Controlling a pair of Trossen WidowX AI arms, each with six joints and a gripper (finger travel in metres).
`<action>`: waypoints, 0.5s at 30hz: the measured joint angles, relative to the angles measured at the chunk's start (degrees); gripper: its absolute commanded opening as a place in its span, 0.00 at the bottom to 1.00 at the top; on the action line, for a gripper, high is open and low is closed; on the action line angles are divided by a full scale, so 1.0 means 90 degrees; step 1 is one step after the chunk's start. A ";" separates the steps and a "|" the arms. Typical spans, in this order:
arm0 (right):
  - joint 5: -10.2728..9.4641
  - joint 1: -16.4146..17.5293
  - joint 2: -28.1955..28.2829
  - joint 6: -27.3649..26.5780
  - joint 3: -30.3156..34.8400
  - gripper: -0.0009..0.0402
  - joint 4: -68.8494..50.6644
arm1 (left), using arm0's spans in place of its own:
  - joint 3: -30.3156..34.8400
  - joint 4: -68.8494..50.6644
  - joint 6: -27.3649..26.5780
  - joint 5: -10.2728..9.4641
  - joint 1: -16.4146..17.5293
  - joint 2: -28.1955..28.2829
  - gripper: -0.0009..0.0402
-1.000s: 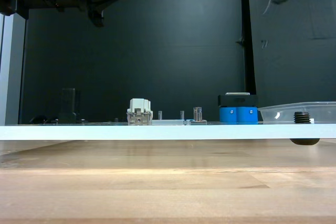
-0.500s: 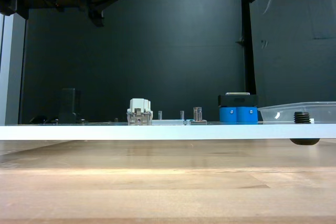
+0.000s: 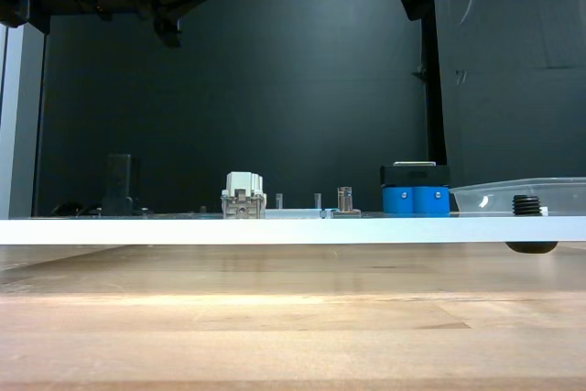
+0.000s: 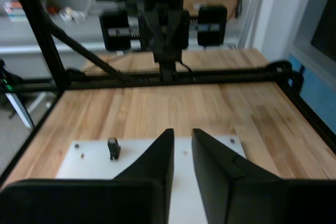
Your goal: Pick the RJ45 connector and install on taskboard
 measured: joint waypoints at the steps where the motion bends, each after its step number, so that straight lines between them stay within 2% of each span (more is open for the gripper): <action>1: -0.0046 -0.0022 0.0000 0.0002 -0.0078 0.01 0.0209 | 0.0000 -0.0002 0.0000 0.0000 0.0000 0.0000 0.02; 4: -0.0092 -0.0058 0.0000 0.0002 -0.0330 0.04 0.0840 | 0.0000 0.0000 0.0000 0.0002 0.0000 0.0000 0.02; 15: -0.0087 -0.0075 0.0000 0.0056 -0.1100 0.02 0.2441 | 0.0002 0.0000 0.0000 0.0002 0.0000 0.0002 0.02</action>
